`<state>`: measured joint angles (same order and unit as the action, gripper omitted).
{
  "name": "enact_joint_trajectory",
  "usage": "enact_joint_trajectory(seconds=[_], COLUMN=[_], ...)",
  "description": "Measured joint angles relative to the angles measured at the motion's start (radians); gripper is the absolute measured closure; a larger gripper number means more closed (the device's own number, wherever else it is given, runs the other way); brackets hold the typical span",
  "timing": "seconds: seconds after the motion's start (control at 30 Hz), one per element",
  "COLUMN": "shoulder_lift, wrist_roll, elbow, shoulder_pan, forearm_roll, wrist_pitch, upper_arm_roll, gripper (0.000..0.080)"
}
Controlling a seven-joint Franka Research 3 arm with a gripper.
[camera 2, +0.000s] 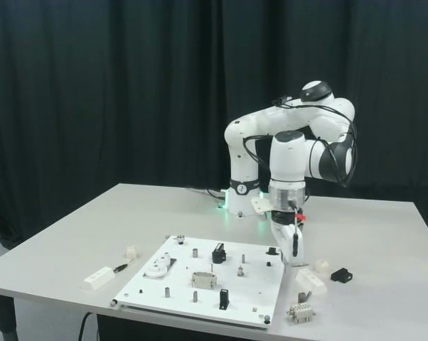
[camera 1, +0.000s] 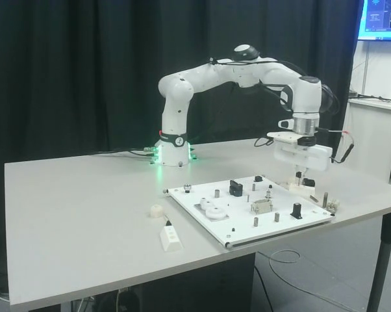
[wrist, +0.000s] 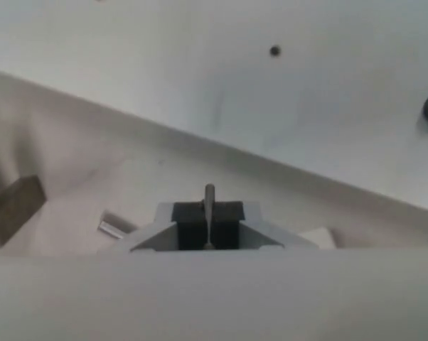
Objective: Place round peg 1.
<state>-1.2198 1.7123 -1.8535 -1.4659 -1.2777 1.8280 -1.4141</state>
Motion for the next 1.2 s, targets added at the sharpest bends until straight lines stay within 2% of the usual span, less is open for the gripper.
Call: enact_joint_trajectory(seconds=[0.43,0.47,0.73,0.77,0.93,0.97,1.2], shoulder_lift=[-0.004,-0.004,-0.004,-0.004,-0.004,-0.004,-0.004], wrist_roll=[0.009,0.009,0.018,0.021,0.034,0.035,0.059], elbow=[0.035,0.037,0.047,0.047,0.051,0.052,0.06], shoulder_pan=[0.0,0.0,0.0,0.0,0.0,0.0,0.0], forearm_roll=[0.014,0.017,0.023,0.023,0.023,0.023,0.022], wrist_pitch=[0.04,0.043,0.049,0.049,0.049,0.049,0.051], upper_arm_roll=[0.03,0.033,0.04,0.041,0.042,0.042,0.046], gripper=[0.0787,0.071,0.071,0.0126,0.0126,0.0029,0.0029])
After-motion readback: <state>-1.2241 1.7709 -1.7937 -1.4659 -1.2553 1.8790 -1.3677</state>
